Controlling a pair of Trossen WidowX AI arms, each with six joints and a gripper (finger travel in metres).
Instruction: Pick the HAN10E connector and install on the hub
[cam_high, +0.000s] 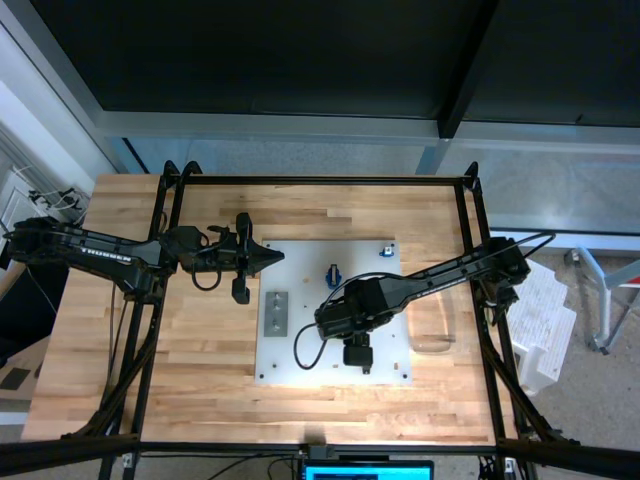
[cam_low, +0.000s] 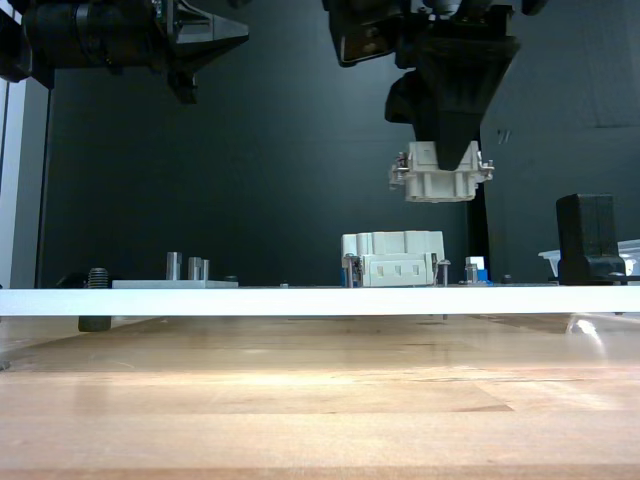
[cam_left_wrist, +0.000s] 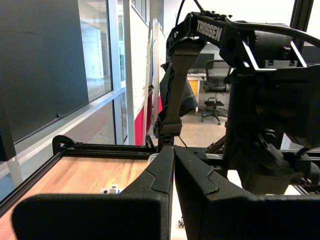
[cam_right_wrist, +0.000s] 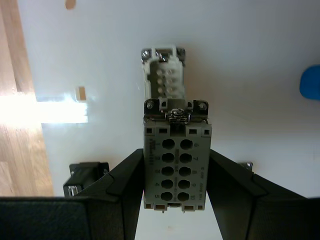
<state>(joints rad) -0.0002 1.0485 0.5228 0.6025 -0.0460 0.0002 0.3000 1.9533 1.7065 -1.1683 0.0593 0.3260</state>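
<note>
Right gripper (cam_low: 443, 160) has its fingers pinching the HAN10E connector (cam_low: 440, 184), holding it up in the air over the white board (cam_low: 300, 298), clear of the hub (cam_low: 393, 258) sitting on that board. Left gripper (cam_left_wrist: 173, 157) hangs high near the board's left edge, fingers pressed together.

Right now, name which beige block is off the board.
The plug clamped in the right gripper, hanging above the board; the socket sits on it. Left gripper is parked at left, shut.

HAN10E connector (cam_low: 440, 183) above hub (cam_low: 393, 258), offset
</note>
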